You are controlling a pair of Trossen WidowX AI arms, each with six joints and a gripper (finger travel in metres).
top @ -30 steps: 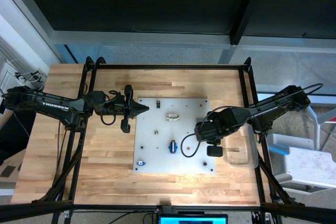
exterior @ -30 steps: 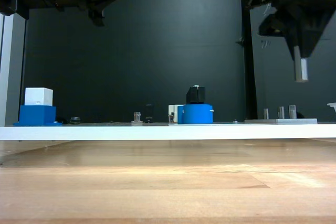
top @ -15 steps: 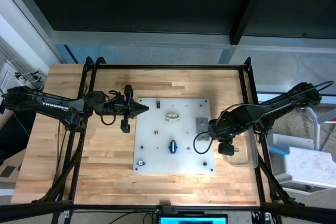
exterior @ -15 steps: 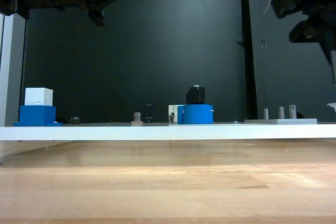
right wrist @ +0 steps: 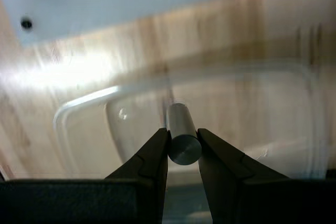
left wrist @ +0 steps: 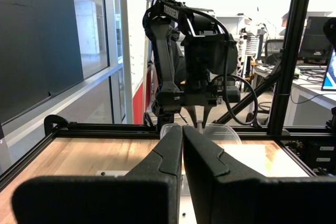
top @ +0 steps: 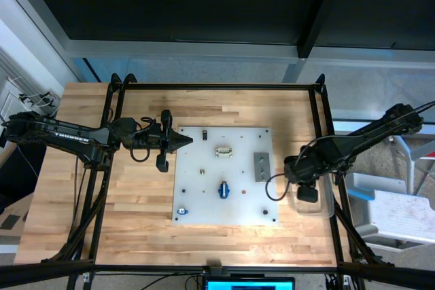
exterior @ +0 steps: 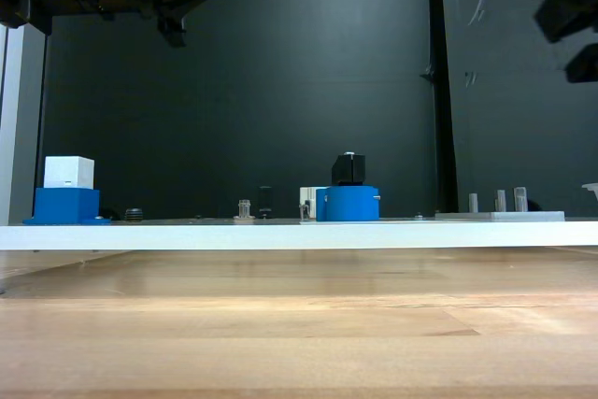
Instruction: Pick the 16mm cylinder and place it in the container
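Right tool (right wrist: 183,138), above container (right wrist: 84,104), clamps 16mm cylinder (right wrist: 181,121) across smooth sides: stiff, dense, likely slippery; left tool (top: 189,140), centre-left, closed, empty.

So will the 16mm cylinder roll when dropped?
Likely: the 16mm cylinder, held in the right hand over the container, is round and smooth, so it may roll inside. Polished metal probably slips easily and is stiff. Left hand hangs shut over the board.

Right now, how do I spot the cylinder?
Right of the white board, the right claw hangs over the clear container; the left claw hovers shut by the board's left edge. The cylinder is the only silver stub pinched in a claw.
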